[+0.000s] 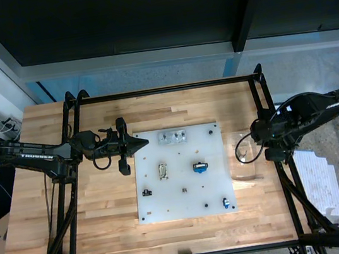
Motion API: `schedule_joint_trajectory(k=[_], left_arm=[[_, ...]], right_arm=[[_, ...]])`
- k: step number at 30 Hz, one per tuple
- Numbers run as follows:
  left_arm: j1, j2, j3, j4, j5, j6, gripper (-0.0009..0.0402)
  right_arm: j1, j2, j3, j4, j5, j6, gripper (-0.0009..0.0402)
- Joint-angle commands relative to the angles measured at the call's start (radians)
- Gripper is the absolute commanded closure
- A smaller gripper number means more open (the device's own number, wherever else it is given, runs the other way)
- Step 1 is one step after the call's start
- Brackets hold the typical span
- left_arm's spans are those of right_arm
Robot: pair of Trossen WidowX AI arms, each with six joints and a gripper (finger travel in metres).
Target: Pick the RJ45 connector and install on taskboard
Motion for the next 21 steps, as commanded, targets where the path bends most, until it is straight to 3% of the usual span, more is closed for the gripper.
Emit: schedule_joint_trajectory(k=[1,8,21], left_arm=[[0.0,0.0,0.0,0.0,0.0,0.0,0.0393],[0.0,0.0,0.0,0.0,0.0,0.0,0.0393],[0.0,0.0,0.0,0.0,0.0,0.0,0.0393]], right_arm=[[0.015,0.007,-0.023,0.032,0.021,0.035,0.0261],[0.02,0.015,-0.088,0.096,0.021,0.096,0.0196],[0.078,0.081,-0.184,0.189,0.026,0.143,0.0194]])
